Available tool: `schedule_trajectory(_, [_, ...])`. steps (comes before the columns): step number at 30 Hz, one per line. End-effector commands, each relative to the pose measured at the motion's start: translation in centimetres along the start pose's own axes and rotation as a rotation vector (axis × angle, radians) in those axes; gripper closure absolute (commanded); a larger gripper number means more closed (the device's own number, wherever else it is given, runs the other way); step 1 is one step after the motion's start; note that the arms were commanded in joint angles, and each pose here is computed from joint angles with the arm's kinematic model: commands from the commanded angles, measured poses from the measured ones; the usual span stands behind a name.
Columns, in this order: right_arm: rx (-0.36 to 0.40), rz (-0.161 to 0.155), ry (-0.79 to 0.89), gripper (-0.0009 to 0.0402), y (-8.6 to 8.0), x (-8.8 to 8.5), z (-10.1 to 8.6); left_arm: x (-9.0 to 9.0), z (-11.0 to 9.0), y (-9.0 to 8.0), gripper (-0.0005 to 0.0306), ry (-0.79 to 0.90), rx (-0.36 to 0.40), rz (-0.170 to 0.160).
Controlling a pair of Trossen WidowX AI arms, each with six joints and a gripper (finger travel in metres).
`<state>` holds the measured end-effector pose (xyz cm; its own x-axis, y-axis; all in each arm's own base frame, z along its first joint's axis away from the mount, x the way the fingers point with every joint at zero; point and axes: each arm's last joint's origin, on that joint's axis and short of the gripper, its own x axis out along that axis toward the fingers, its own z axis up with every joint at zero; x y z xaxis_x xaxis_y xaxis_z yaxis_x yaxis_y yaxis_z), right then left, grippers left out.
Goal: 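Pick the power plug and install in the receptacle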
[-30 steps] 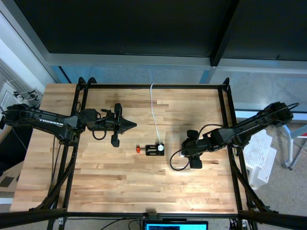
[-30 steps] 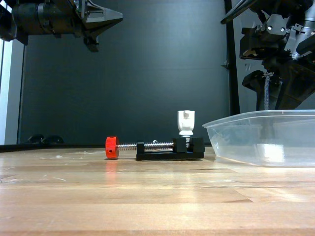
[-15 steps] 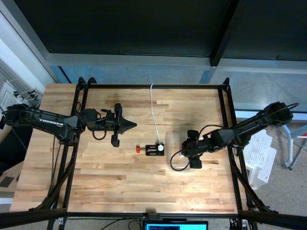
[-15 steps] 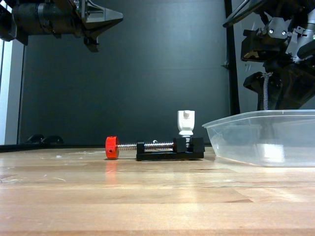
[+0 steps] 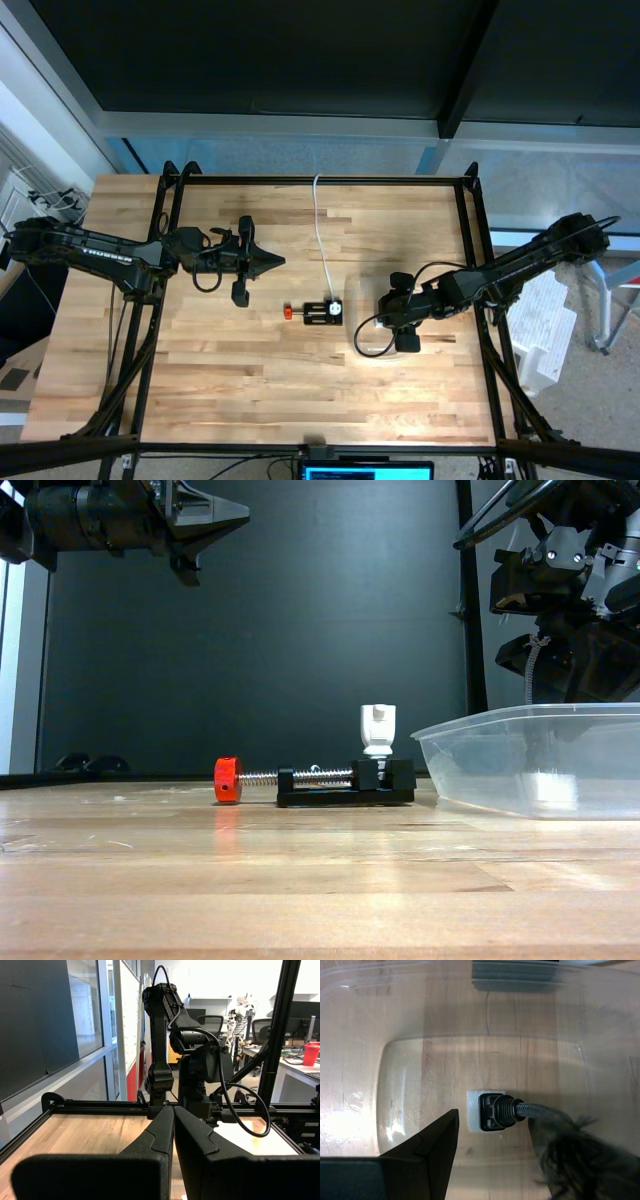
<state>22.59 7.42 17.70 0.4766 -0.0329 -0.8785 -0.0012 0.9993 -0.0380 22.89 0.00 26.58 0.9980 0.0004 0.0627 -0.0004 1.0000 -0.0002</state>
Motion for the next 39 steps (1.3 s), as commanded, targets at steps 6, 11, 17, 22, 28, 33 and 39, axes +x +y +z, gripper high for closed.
schedule_trajectory(6, [0.0,0.003,-0.012,0.0276,0.02,-0.06,0.1,0.01,0.0,0.01,0.03,0.0,0.0,0.0])
schedule_trajectory(11, [-0.001,0.004,-0.014,0.0317,0.0,-0.12,0.1,0.01,0.0,0.01,0.03,0.0,0.0,0.0])
schedule_trajectory(17, [-0.002,0.004,-0.015,0.0351,-0.02,-0.16,0.06,0.01,0.0,0.0,0.03,0.0,0.0,0.0])
schedule_trajectory(22, [-0.002,0.003,-0.013,0.0377,-0.03,-0.12,-0.02,0.01,0.0,0.0,0.03,0.0,0.0,0.0])
schedule_trajectory(28, [-0.002,0.002,-0.01,0.0391,-0.06,-0.07,-0.13,0.01,0.0,0.01,0.03,0.0,0.0,0.0])
schedule_trajectory(33, [-0.002,0.003,-0.013,0.0393,-0.07,-0.16,-0.12,0.01,0.0,0.0,0.03,0.0,0.0,0.0])
schedule_trajectory(39, [0.0,0.006,-0.022,0.0393,-0.12,-0.45,-0.11,0.01,0.0,0.0,0.03,0.0,0.0,0.0])
